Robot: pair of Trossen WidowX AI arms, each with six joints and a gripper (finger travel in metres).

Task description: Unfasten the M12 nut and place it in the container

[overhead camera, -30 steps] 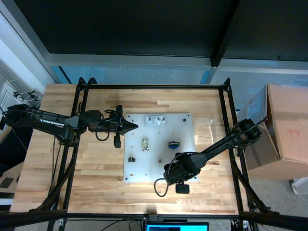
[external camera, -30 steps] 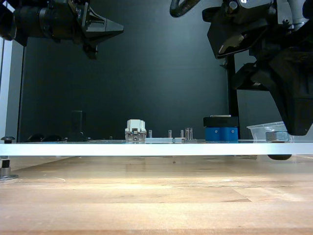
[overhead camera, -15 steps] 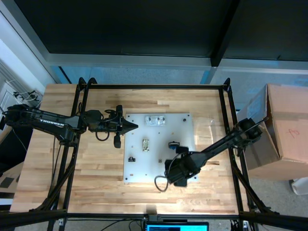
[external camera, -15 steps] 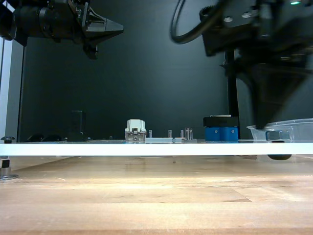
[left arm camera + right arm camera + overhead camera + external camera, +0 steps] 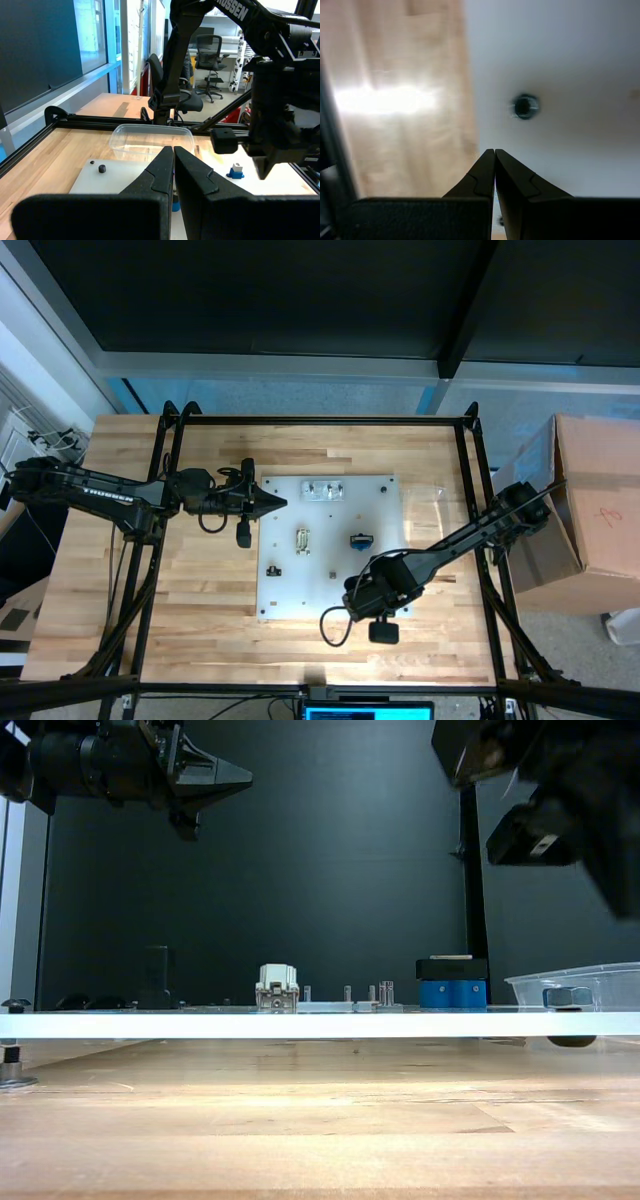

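M12 nut (image 5: 567,996), seemingly bore-up on stud (image 5: 524,106); right tool (image 5: 494,151), left tool (image 5: 173,149) aloft.

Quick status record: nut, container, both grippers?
nut: silver nut on its stud, near right of white board, not held
container: clear tray off the board's far right edge; no nut seen inside
left gripper: shut, empty, high over the board's left edge
right gripper: shut, empty, above the nut
change: right gripper has risen off the nut; nut unmoved

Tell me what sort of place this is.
Probably a robotics lab: framed wooden table, white task board, office chairs behind. Left gripper, shut, hovers by the board's left edge; right gripper, shut and empty, above the nut on its stud, near right.
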